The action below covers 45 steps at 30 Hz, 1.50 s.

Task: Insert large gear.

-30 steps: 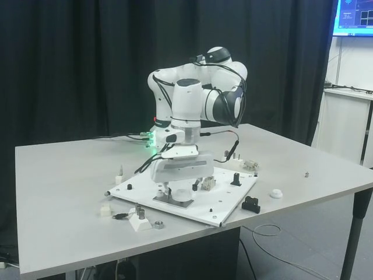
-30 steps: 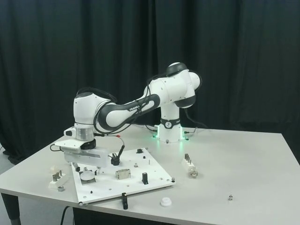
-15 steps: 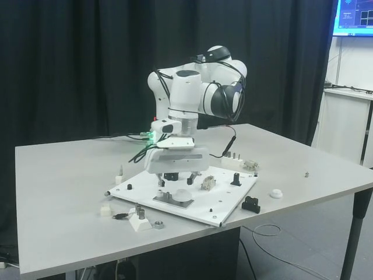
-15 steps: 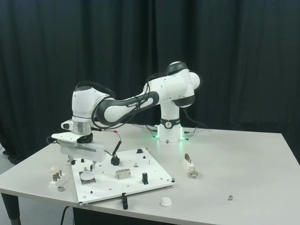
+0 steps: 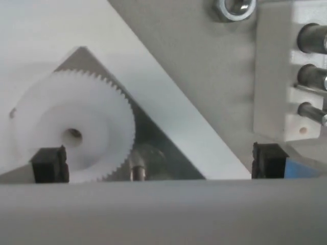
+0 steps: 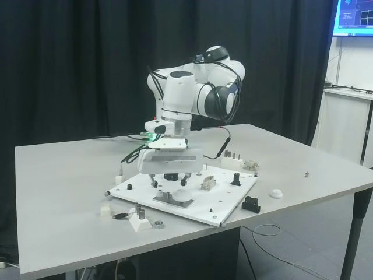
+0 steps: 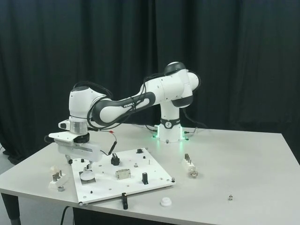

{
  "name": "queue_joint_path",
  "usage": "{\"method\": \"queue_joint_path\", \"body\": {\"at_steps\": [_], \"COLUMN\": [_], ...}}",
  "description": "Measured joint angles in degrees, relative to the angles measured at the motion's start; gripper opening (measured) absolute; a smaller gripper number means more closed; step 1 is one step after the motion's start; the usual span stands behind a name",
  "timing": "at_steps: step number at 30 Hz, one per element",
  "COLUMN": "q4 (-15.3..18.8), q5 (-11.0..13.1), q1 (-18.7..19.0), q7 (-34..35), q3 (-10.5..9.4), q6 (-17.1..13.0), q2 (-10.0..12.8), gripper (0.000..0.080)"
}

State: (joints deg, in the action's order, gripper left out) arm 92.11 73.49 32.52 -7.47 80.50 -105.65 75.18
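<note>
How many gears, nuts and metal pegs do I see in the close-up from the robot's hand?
Large gear: 1
Nut: 1
Metal pegs in the white block: 3
Total: 5

The large gear looks like matt white plastic, its teeth finely cut and its face smooth. It lies on a dull grey metal plate, set into a smooth white board with a faint sheen. A nut at the upper right of the wrist view is bright, polished metal. The table is matt grey. The arm has glossy white shells with black joints. Behind hangs a black cloth curtain, soft and folded.
</note>
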Motion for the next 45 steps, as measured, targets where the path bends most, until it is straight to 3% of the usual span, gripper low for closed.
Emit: {"method": "queue_joint_path", "body": {"at_steps": [45], "q4": [-4.43], "q5": [0.11], "q1": [-5.14], "q7": [1.83], "q3": [-4.84], "q6": [-2.33], "q2": [0.11], "gripper": [0.0800]}}
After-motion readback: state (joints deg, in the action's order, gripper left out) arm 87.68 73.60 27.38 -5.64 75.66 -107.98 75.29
